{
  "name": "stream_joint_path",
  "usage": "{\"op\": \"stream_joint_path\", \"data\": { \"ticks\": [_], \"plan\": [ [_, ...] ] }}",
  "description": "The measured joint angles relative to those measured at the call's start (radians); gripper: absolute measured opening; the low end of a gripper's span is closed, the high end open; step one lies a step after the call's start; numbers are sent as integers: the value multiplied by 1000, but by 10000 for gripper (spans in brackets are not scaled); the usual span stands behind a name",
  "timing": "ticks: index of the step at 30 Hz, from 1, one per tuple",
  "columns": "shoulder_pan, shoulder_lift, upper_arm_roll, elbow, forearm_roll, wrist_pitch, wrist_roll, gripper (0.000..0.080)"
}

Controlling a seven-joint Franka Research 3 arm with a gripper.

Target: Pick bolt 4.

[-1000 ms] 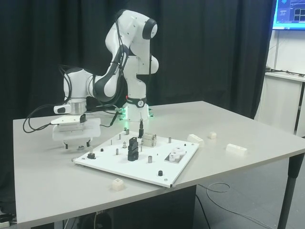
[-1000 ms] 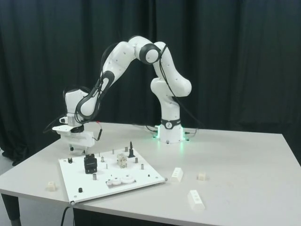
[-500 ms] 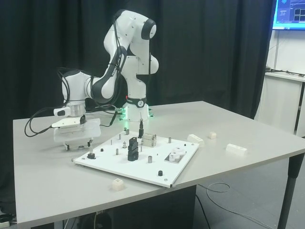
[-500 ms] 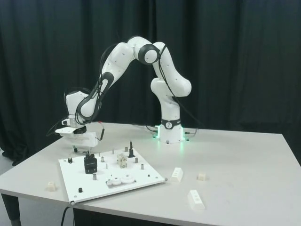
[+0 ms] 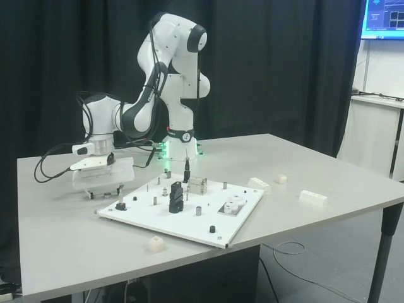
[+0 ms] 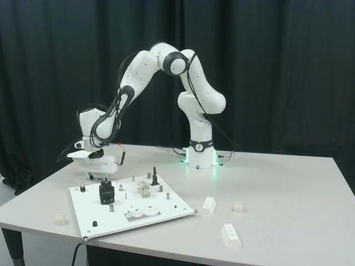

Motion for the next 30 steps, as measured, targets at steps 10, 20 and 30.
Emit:
{"op": "stream_joint_path", "data": {
  "ticks": [10, 20, 30],
  "plan": [
    [0, -3, -1, -9, 22, 4, -2, 693],
    [0, -6, -1, -15, 37, 5, -4, 324],
    [1, -14, -1, -19, 45, 9, -7, 226]
  ]
}}
